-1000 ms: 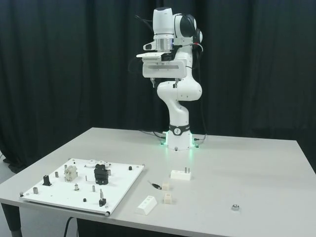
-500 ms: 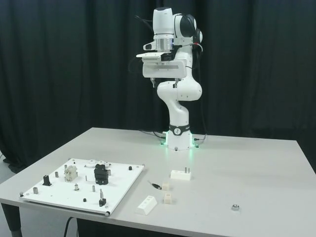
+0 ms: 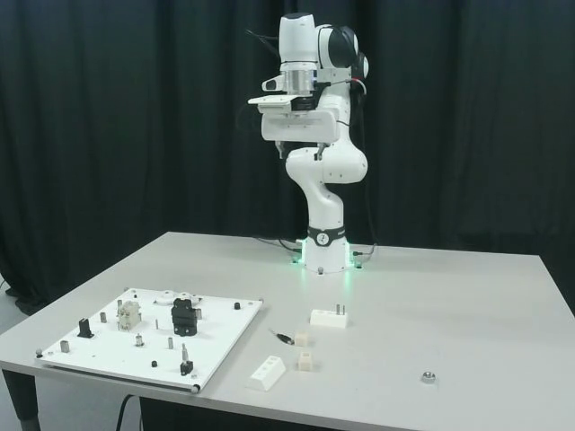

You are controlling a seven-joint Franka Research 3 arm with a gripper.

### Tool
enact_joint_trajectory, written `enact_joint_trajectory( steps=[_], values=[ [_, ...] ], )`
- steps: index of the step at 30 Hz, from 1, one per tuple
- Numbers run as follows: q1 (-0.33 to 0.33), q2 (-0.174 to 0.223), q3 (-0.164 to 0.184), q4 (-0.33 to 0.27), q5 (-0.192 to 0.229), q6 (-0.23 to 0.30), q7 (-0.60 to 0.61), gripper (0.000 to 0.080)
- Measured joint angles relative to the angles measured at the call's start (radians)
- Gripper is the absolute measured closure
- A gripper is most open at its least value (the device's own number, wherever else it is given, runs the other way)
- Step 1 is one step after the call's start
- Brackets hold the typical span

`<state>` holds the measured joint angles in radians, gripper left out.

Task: Pick round peg 2.

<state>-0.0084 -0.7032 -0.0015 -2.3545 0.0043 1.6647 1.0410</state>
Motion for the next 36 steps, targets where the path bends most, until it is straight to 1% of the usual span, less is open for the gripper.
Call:
enact_joint_trajectory(
  steps=[5, 10, 20, 28, 32, 36],
  values=[
    [0.003, 0.004, 0.010, -0.002, 0.007, 0.001, 0.033, 0.0003],
    [0.007, 0.015, 0.021, -0.007, 0.022, 0.009, 0.070, 0.0003],
    [0.007, 0.041, 0.053, -0.029, 0.039, 0.051, 0.207, 0.0003],
    [0.007, 0.064, 0.077, -0.041, 0.049, 0.082, 0.354, 0.0003],
    [0.007, 0.073, 0.086, -0.052, 0.051, 0.110, 0.454, 0.0003],
    [0.007, 0.084, 0.095, -0.060, 0.051, 0.135, 0.521, 0.0003]
  ],
)
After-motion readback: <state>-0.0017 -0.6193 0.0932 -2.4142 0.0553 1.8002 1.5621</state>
